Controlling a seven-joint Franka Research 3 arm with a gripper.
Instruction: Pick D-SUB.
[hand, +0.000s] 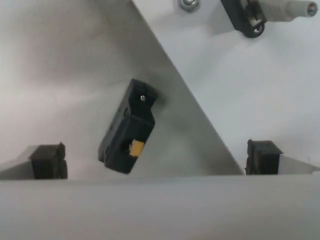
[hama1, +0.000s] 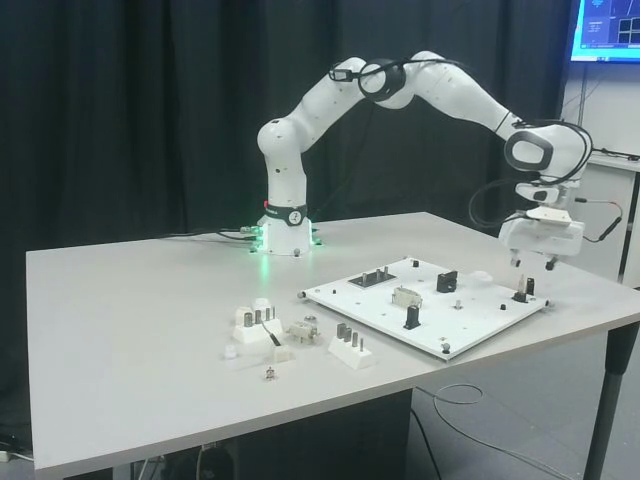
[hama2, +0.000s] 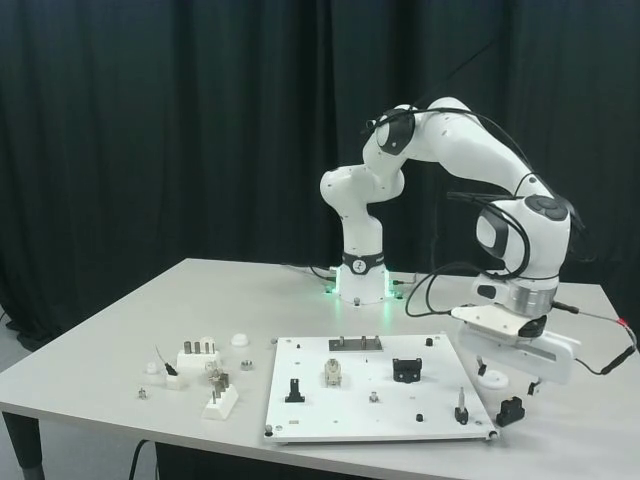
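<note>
A small black connector block (hand: 126, 127) with a light insert in its face lies on the grey table, just off the corner of the white board (hand: 240, 90). In the room views this block (hama2: 511, 410) (hama1: 521, 296) sits at the board's corner farthest from the arm's base. My gripper (hand: 155, 159) hangs above it, open, and the block shows between the two black fingertips (hand: 47, 161) without touching them. From the side, the gripper (hama2: 508, 375) (hama1: 532, 264) is well above the table with nothing held.
The white board (hama2: 380, 415) carries a metal socket (hama2: 333, 373), a black bracket (hama2: 406, 369), a low black bar (hama2: 355, 344) and small posts. Several white holders with small parts (hama2: 205, 375) stand beside the board's other end. A round white piece (hama2: 491, 379) lies near the gripper.
</note>
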